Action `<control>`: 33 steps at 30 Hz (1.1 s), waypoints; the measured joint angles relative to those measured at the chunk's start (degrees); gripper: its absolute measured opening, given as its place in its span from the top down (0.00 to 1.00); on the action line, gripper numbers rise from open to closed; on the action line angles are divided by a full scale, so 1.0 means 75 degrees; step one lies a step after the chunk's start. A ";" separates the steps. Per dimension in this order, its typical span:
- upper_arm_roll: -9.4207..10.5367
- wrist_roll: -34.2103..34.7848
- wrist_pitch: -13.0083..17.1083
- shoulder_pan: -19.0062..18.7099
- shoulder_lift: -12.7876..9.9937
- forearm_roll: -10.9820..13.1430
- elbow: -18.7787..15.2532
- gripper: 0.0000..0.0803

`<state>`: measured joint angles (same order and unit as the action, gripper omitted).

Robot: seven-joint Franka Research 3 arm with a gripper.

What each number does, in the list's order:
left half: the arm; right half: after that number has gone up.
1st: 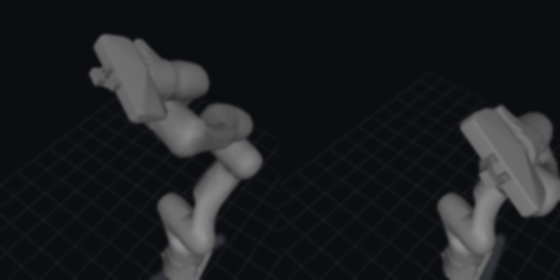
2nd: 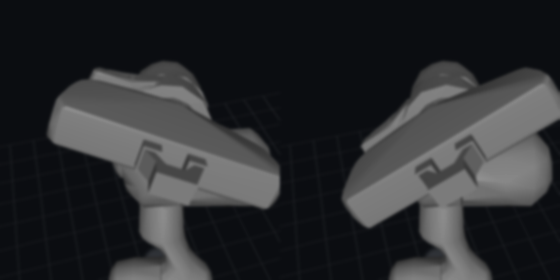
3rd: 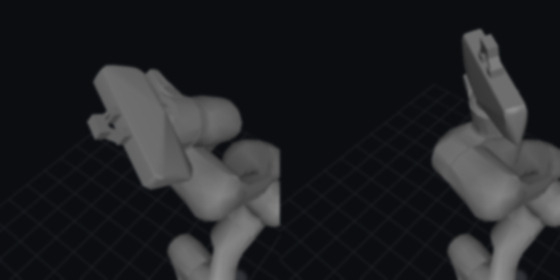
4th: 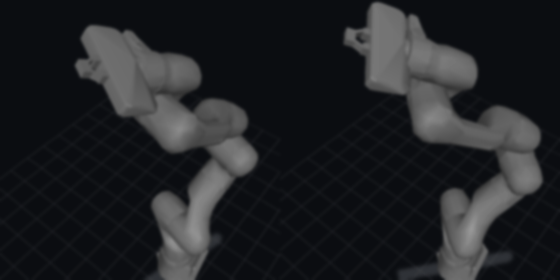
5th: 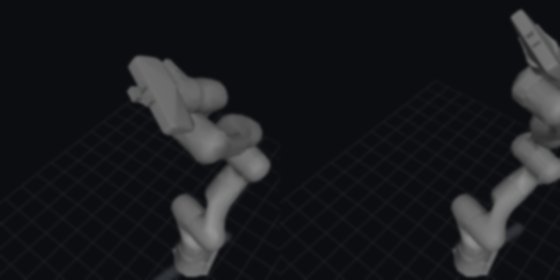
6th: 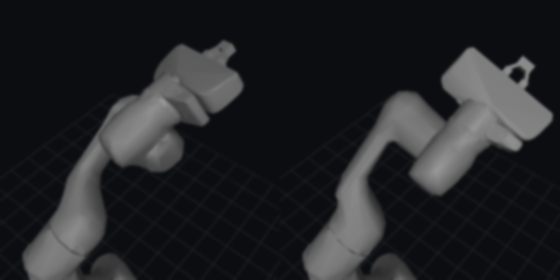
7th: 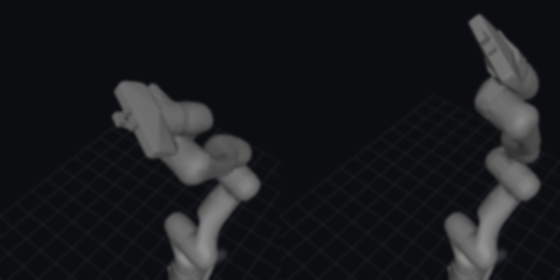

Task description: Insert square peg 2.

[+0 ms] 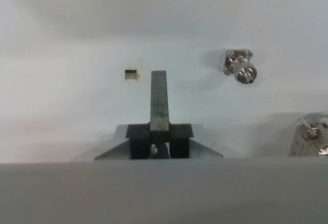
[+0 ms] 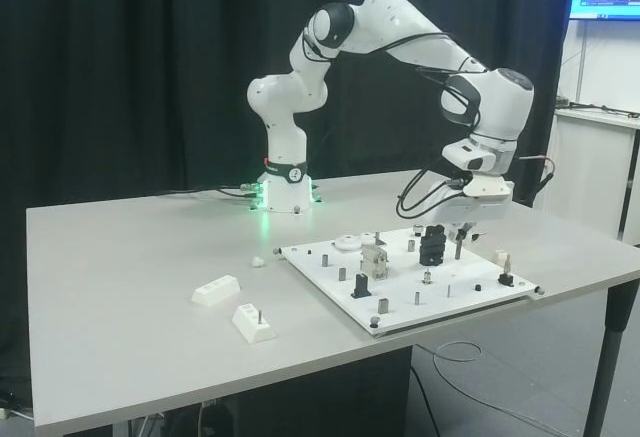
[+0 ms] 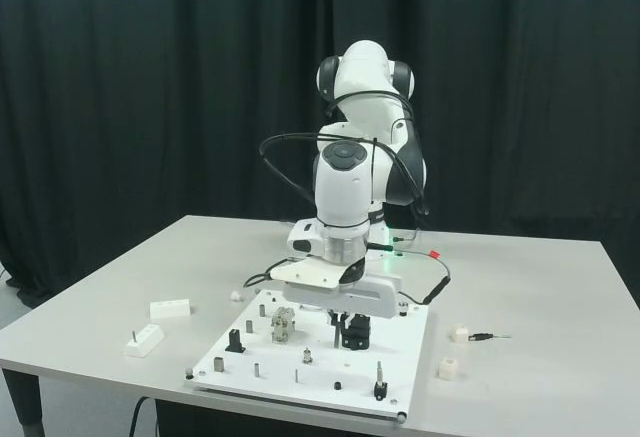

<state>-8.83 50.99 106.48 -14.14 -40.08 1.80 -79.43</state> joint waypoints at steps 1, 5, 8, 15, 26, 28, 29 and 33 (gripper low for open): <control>0.0002 -0.0039 0.0008 0.0009 -0.0001 0.0018 -0.0005 0.91; 0.0005 -0.0184 0.0050 0.0044 -0.0013 0.0087 -0.0020 0.91; 0.0005 -0.0252 0.0087 0.0071 -0.0026 0.0127 -0.0034 0.91; 0.0005 -0.0322 0.0134 0.0142 -0.0063 0.0170 -0.0088 0.91; 0.0005 -0.0354 0.0308 0.0190 -0.0076 0.0351 -0.0320 0.91; 0.0006 -0.0360 0.0330 0.0190 -0.0076 0.0381 -0.0344 0.91; 0.0007 -0.0360 0.0341 0.0190 -0.0076 0.0392 -0.0353 0.91; 0.0012 -0.0362 0.0372 0.0190 -0.0076 0.0429 -0.0376 0.91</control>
<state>-8.74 48.27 109.27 -12.72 -40.65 5.01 -82.25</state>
